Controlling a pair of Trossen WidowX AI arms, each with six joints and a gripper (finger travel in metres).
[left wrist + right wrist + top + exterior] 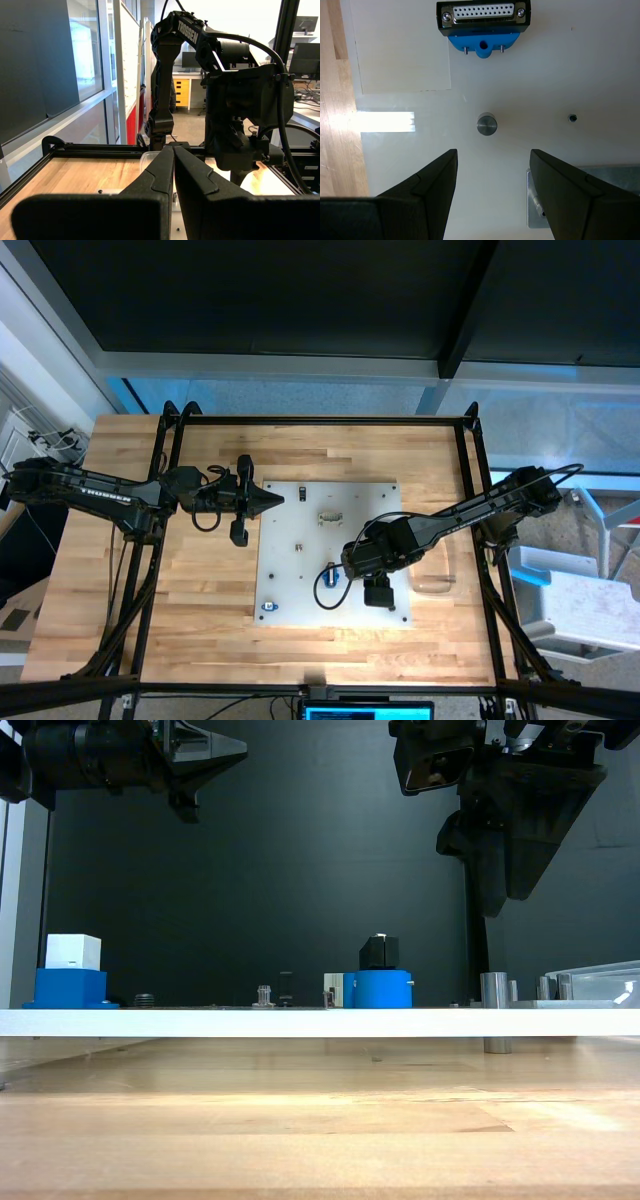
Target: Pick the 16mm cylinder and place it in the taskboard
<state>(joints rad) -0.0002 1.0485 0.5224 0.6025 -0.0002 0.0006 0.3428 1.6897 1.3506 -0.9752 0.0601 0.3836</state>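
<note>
The right gripper (492, 155) hung over the near right part of the taskboard (580, 65), jaws apart and holding nothing. The cylinder (487, 124) stood upright in the taskboard just ahead of the fingertips (442, 170), in line with the gap and touching neither. In the low view the cylinder (495, 990) rose above the taskboard's near edge (200, 1022) and its lower end showed beneath, with the right gripper (497, 905) well above it and open air between. The plate close around the cylinder was bare. A blue fitting (470, 41) carrying a pin connector (483, 12) lay beyond it, a small hole (572, 118) lay to one side, and a grey block (620, 182) lay beside one finger. A clear tray (437, 575) sat on the table (200, 620) just beside the taskboard's right edge. The left gripper (270, 500) was raised at the taskboard's left edge, jaws together, pointing inward, well apart from the right arm.
</note>
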